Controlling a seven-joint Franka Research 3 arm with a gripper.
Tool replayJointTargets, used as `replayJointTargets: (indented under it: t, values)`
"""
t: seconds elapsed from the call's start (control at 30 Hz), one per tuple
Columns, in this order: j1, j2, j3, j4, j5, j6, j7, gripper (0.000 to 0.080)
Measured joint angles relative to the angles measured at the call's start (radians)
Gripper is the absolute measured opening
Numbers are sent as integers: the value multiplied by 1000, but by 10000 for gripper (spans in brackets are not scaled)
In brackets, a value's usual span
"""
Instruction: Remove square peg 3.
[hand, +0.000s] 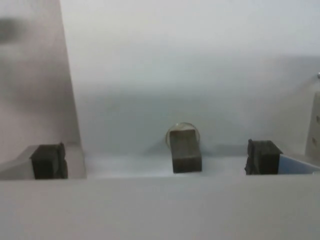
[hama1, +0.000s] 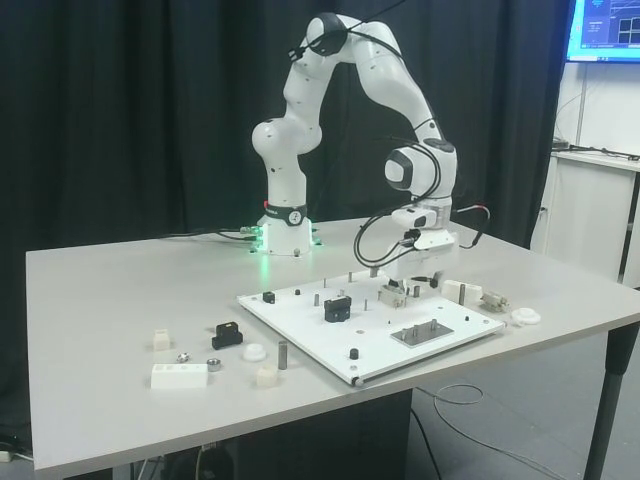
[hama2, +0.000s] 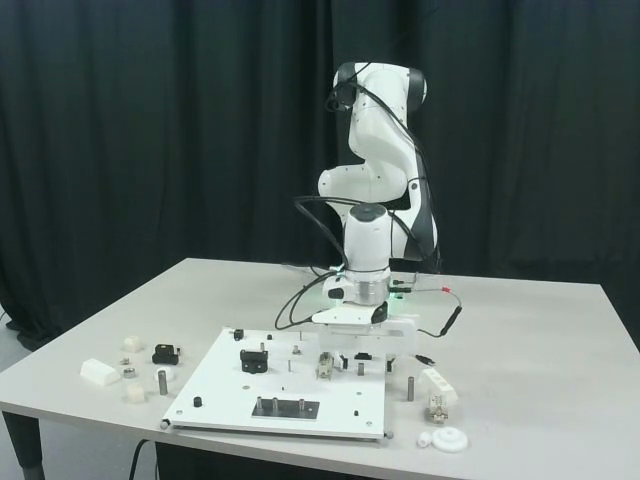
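A dark square peg (hand: 185, 150) stands upright in the white board (hand: 200, 75), with a round ring at its base. My gripper (hand: 155, 160) is open and low over the board. Its two black fingertips (hand: 48, 161) stand on either side of the peg, both well apart from it. In the first room view the gripper (hama1: 414, 285) hangs at the far right part of the white board (hama1: 300, 320). In the second room view the gripper (hama2: 358, 357) is down at the board's back edge (hama2: 300, 340); the peg itself is hidden among the fingers there.
On the board are a black block (hama1: 336, 309), a grey plate with two pins (hama1: 420, 333) and several small pins. White parts (hama1: 470, 292) and a white disc (hama1: 525, 316) lie to the right of the board. More loose white and black pieces (hama1: 180, 376) lie to the left.
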Motion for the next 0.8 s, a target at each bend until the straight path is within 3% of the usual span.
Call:
replayJointTargets:
  t: [0.37, 0.4, 0.57, 0.6, 0.77, 0.8]
  values:
    - [-2, 22, 8, 0, 7, 31, 0, 800]
    - [-3, 21, 11, 0, 8, 31, 0, 672]
    - [-8, 19, 16, 1, 10, 31, 2, 672]
    - [-9, 19, 16, 1, 10, 30, 3, 510]
    - [-23, 17, 16, 1, 9, 28, 3, 510]
    - [-26, 17, 16, 1, 9, 27, 3, 332]
